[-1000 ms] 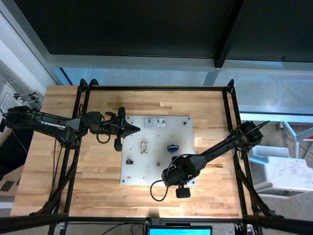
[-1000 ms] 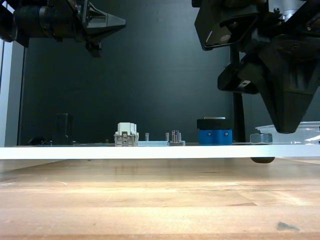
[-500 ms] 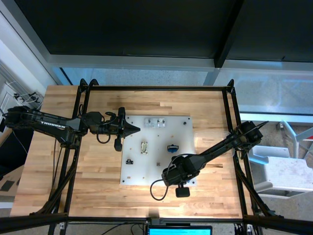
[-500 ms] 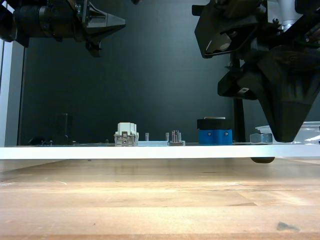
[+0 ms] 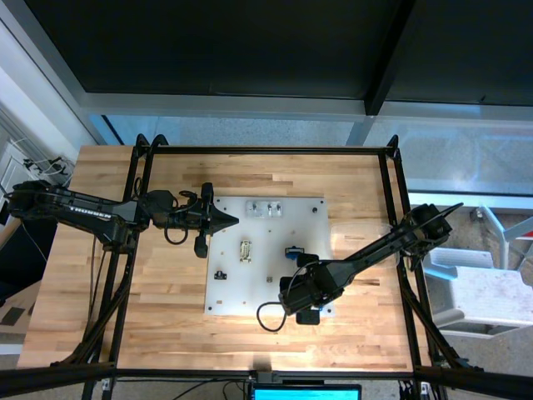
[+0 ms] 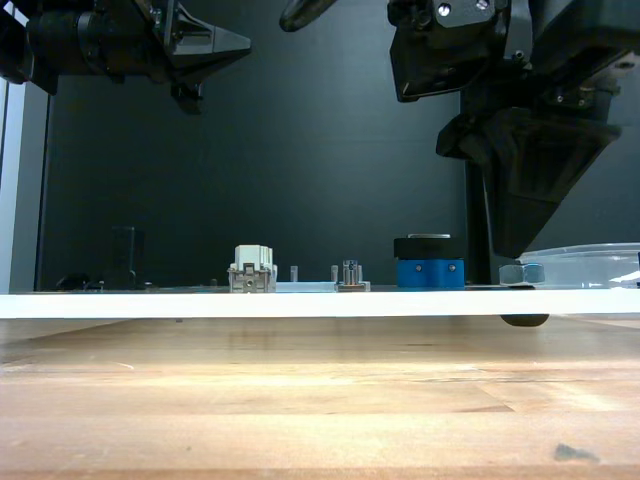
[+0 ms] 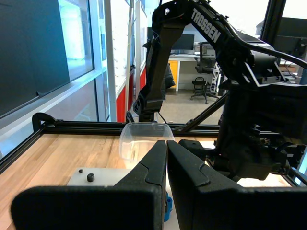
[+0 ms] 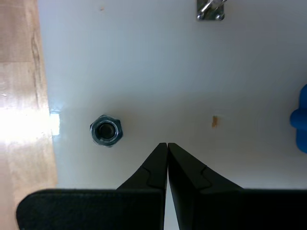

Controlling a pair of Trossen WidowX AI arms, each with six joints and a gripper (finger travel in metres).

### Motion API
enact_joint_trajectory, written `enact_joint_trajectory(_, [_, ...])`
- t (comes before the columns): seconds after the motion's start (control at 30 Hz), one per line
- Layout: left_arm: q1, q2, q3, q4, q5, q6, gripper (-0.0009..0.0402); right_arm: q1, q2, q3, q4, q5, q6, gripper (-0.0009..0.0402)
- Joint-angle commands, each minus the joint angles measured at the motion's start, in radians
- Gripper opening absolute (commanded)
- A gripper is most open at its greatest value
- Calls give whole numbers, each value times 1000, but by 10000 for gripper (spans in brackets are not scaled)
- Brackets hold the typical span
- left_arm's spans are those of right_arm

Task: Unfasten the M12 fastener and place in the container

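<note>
Currently the right claw (image 8: 167,144) hangs tip-down over the near right part of the white board (image 8: 144,67), its 2 fingers pressed together with nothing between them. The M12 fastener (image 8: 106,130), a small silver hex nut with a dark centre, sits on the board just beside the fingertips, not touching them, close to the board's edge by the wooden bench (image 8: 19,96). Whether it is threaded on its stud I cannot tell. In the low view it shows in front of the container (image 6: 590,264), a clear tray; the right wrist view shows bare board around it. The left claw (image 7: 166,142) is held high over the board's left side, well apart, fingers together and empty.
</note>
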Motion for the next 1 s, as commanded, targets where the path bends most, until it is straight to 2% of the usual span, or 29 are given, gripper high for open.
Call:
enact_joint_trajectory(0.03, [0, 0, 0, 0, 0, 0, 0, 1, -8, 10, 0, -99, 5, 0])
enact_joint_trajectory(0.17, [0, 0, 0, 1, 0, 0, 0, 2, -12, 33, 3, -251, 5, 0])
enact_joint_trajectory(0.23, [0, 0, 0, 0, 0, 0, 0, 3, -12, 37, 13, -291, 6, 0])
enact_joint_trajectory(0.27, [0, 0, 0, 0, 0, 0, 0, 6, -12, 37, 18, -293, 6, 0])
enact_joint_trajectory(0.37, [0, 0, 0, 1, 0, 0, 0, 8, 5, 33, 29, -287, 2, 0])
enact_joint_trajectory(0.47, [0, 0, 0, 0, 0, 0, 0, 8, 26, 32, 39, -262, -11, 0])
enact_joint_trajectory(0.6, [0, 0, 0, 2, 0, 0, 0, 7, 47, 31, 57, -257, -38, 0])
enact_joint_trajectory(0.67, [0, 0, 0, 0, 0, 0, 0, 7, 51, 31, 60, -238, -41, 0])
enact_joint_trajectory(0.9, [0, 0, 0, 0, 0, 0, 0, 0, 56, 31, 63, -232, -53, 0])
enact_joint_trajectory(0.93, [0, 0, 0, 0, 0, 0, 0, 0, 55, 31, 61, -220, -55, 0])
enact_joint_trajectory(0.97, [0, 0, 0, 0, 0, 0, 0, 0, 55, 31, 55, -185, -53, 0])
enact_joint_trajectory(1.0, [0, 0, 0, 1, 0, 0, 0, 0, 53, 31, 43, -124, -39, 0])
